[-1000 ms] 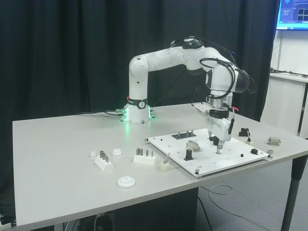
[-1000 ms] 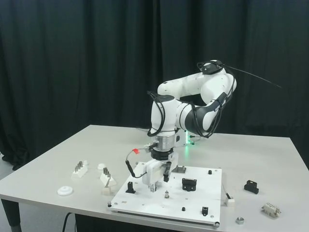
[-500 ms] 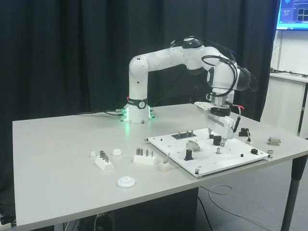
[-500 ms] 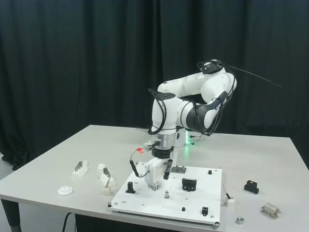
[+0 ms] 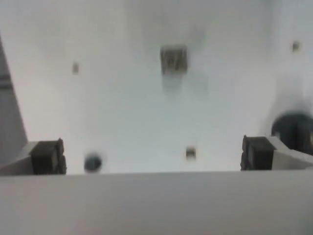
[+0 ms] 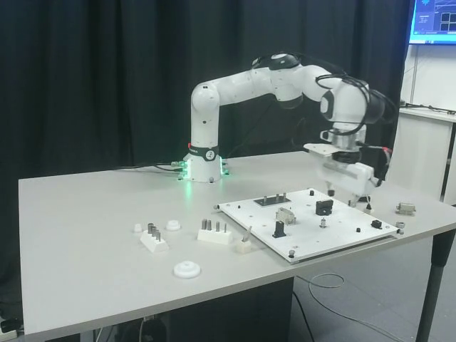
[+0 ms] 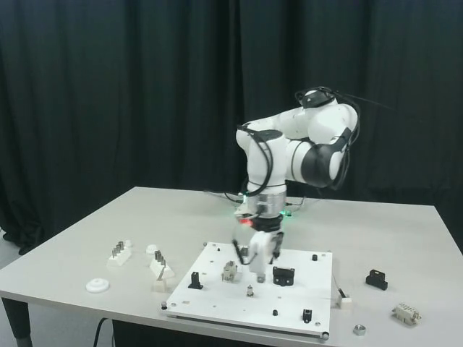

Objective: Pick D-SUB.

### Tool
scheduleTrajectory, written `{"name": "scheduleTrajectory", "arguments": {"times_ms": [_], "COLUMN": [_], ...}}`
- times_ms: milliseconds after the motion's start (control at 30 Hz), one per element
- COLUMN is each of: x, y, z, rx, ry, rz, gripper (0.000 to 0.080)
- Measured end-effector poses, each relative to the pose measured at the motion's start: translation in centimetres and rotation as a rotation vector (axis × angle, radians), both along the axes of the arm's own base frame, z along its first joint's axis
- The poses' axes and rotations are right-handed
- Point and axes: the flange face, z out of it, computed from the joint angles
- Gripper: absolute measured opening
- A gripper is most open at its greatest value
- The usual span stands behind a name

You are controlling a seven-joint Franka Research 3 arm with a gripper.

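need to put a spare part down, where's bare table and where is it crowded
Bare table runs from the arm's base to the small white fixtures. In the second room view, another bare stretch lies behind the black clip. The white board is crowded with parts, with the tool above it, and the D-SUB corner holds several bits.

White arm (image 6: 263, 78) and white board (image 6: 308, 226) on a grey counter (image 6: 85, 228); black curtain (image 6: 107, 78) behind; green light (image 6: 187, 169) glows at the base.
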Motion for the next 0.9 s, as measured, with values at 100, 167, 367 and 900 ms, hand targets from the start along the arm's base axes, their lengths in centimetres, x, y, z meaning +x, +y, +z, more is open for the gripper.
{"name": "scheduleTrajectory", "arguments": {"times_ms": [100, 167, 367, 900], "x": [0.1, 0.2, -0.1, -2.8], "y": [1.9, 3.3, 7.7, 17.9], "z": [0.6, 1.1, 1.9, 3.0], "rx": [0.015, 0.024, 0.038, 0.024], "ry": [0.008, 0.016, 0.038, 0.062], "rz": [0.04, 0.069, 0.167, 0.532], "gripper": [0.08, 0.08, 0.08, 0.08]}}
